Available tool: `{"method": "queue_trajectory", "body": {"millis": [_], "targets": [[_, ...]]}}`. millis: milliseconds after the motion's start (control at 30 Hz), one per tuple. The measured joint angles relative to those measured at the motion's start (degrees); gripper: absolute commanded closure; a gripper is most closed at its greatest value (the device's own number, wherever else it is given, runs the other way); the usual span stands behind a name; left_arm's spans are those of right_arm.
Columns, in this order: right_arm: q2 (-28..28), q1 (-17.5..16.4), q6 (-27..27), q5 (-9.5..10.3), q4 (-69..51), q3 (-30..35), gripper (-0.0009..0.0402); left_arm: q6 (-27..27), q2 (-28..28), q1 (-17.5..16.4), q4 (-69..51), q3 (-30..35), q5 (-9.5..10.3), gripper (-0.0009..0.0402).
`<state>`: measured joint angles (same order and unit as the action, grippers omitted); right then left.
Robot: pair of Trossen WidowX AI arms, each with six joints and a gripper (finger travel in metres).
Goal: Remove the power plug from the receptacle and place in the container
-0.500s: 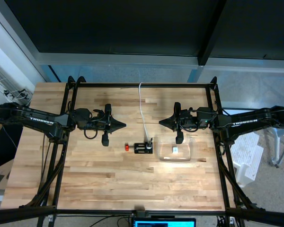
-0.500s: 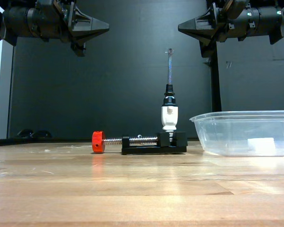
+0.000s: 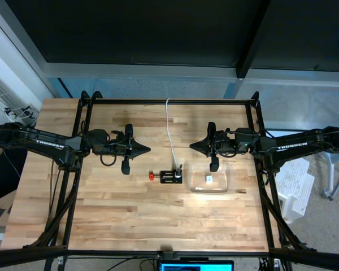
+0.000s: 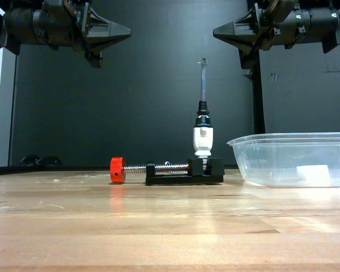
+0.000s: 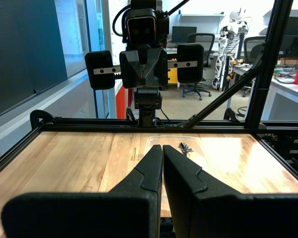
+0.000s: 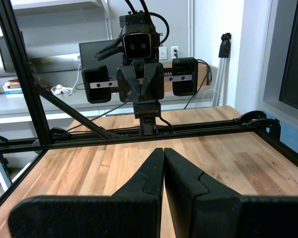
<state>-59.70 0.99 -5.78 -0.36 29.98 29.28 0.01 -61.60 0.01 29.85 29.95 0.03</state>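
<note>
Left gripper fingers pressed together, empty, hovering high, left of the black clamp. Right gripper likewise closed and empty, high, just far of the container. Power plug seated upright in receptacle, just left of the container.

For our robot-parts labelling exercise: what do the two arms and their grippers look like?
The left arm and right arm are matte black, with white TROSSEN lettering along the forearm and looped black cables near the wrist. The left gripper, raised left of the receptacle, and the right gripper, raised right of it, each have two black wedge-shaped fingers tapering to a point.
</note>
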Motion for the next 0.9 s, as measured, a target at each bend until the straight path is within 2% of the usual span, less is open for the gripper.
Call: {"method": "queue_trajectory", "body": {"millis": [133, 367, 633, 900], "targets": [[0.0, -0.1, -1.4, 0.39, -4.8, 1.2, 0.0393, 0.0, 0.0, 0.0, 0.0, 0.0, 0.00, 0.0393], [-0.9, -0.9, -1.2, 0.57, -26.9, 8.5, 0.0393, 0.0, 0.0, 0.0, 0.0, 0.0, 0.02, 0.0393], [-6.9, -3.8, 0.2, 0.52, -48.7, 19.0, 0.0393, 0.0, 0.0, 0.0, 0.0, 0.0, 0.02, 0.0393], [-14.7, -6.1, 0.3, 0.44, -65.6, 30.1, 0.0393, 0.0, 0.0, 0.0, 0.0, 0.0, 0.00, 0.0393]]}}
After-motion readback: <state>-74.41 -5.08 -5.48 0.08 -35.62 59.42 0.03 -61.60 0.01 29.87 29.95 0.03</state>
